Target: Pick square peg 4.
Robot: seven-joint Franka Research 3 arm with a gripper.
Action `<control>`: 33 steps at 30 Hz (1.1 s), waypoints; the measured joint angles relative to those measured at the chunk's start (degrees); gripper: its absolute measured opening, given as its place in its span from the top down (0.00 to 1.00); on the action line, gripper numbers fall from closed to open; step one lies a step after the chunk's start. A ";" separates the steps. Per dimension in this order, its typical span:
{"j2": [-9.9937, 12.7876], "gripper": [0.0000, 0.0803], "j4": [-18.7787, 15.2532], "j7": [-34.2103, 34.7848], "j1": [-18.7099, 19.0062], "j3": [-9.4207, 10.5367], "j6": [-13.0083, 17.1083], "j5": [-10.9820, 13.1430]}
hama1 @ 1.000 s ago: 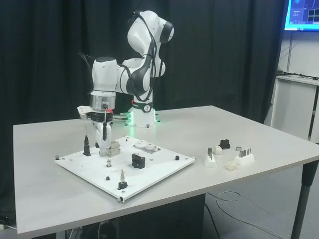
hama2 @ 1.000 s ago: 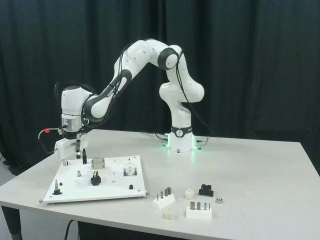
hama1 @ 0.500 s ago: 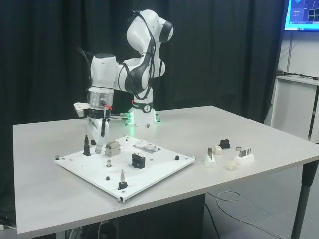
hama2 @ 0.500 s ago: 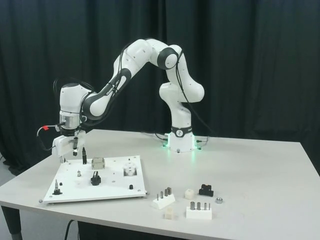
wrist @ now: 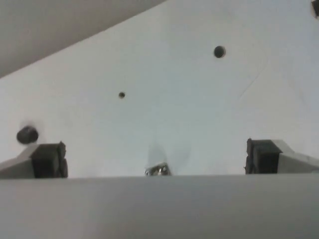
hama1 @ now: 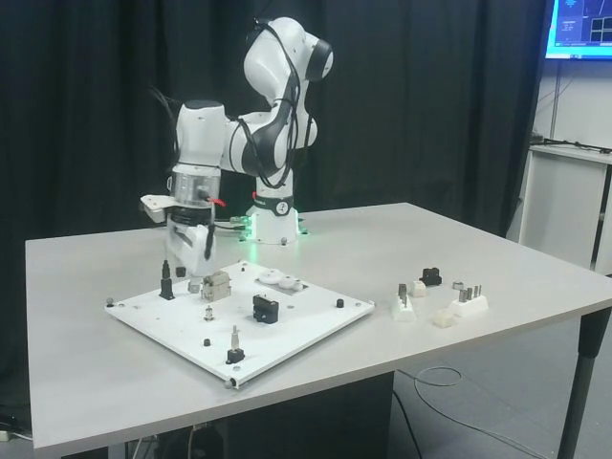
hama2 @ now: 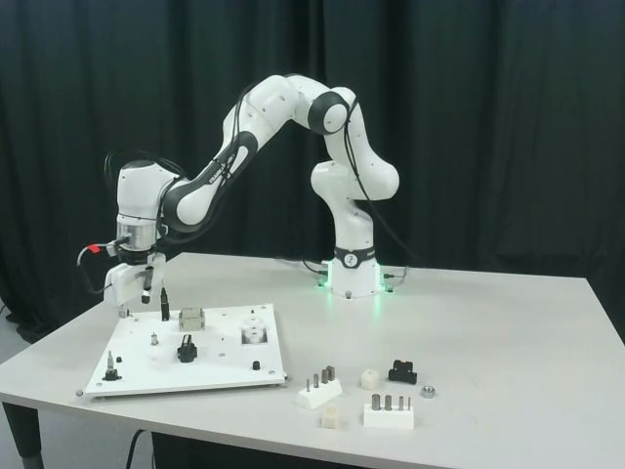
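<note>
So the white robot arm's gripper [hama1: 187, 256] hangs over the far corner of the flat white square board [hama1: 296, 325], fingers spread wide, black pads [wrist: 49, 160] well apart with nothing clamped between them. The pegs aren't on that board at all: they stand in two small white block holders [hama2: 318, 391] [hama2: 388, 414] on the grey table [hama1: 96, 277], well apart from the board on its other side. I honestly can't tell which one is square peg 4.

My worries: a low sweep off the board could clip the thin black upright post [hama1: 166, 279] just beside the gripper. And the pegs sit close together, so wide-open fingers could straddle a neighbour, grab the wrong one, or shove the light-looking holder
</note>
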 joint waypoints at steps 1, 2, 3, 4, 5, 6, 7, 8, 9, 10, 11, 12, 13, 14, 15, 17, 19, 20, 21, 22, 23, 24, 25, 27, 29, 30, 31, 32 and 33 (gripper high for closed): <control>-0.11 0.00 0.00 -0.75 0.08 0.14 -0.03 0.00; -0.24 0.00 0.00 -1.43 0.21 0.26 -0.10 0.00; -0.38 0.00 0.00 -1.99 0.38 0.36 -0.22 0.01; -0.55 0.00 0.00 -2.48 0.56 0.49 -0.41 0.02; -0.74 0.00 0.01 -2.98 0.76 0.63 -0.63 0.02; -0.94 0.00 0.01 -3.49 0.99 0.78 -0.86 0.03; -1.17 0.00 0.01 -4.06 1.25 0.95 -1.10 0.03; -1.42 0.00 0.01 -4.68 1.53 1.16 -1.36 0.03; -1.68 0.00 0.01 -5.35 1.81 1.38 -1.67 0.03; -1.94 0.00 0.01 -5.96 2.09 1.60 -1.99 0.03; -2.20 0.00 0.01 -6.51 2.44 1.82 -2.28 0.03; -2.42 0.00 0.01 -6.98 2.83 1.97 -2.51 0.03; -2.65 0.00 0.01 -7.48 3.26 2.12 -2.79 0.03; -2.87 0.00 0.01 -7.98 3.71 2.24 -3.09 0.03; -3.06 0.00 0.01 -8.48 4.22 2.32 -3.36 0.03; -3.38 0.00 0.01 -9.40 5.32 2.36 -4.03 0.03; -3.67 0.00 0.01 -10.22 6.50 2.36 -4.79 0.03; -3.79 0.00 0.01 -10.55 7.08 2.36 -5.16 0.03; -3.92 0.00 0.01 -10.83 7.68 2.37 -5.52 0.00; -4.03 0.00 0.01 -11.09 8.26 2.37 -5.83 -0.03; -4.15 0.00 0.01 -11.39 8.83 2.37 -6.20 -0.06; -4.29 0.00 0.01 -11.75 9.42 2.37 -6.60 -0.11; -4.42 0.00 0.00 -12.11 9.99 2.36 -6.94 -0.17; -4.71 0.00 -0.01 -12.64 11.17 2.37 -7.72 -0.30; -5.03 0.00 -0.06 -12.76 12.32 2.37 -8.57 -0.42; -5.21 0.00 -0.08 -12.77 12.90 2.36 -9.11 -0.49; -5.40 0.00 -0.10 -12.82 13.47 2.37 -9.63 -0.61; -5.60 0.00 -0.15 -12.94 14.04 2.37 -10.12 -0.75; -5.86 0.00 -0.26 -13.18 14.67 2.36 -10.63 -0.93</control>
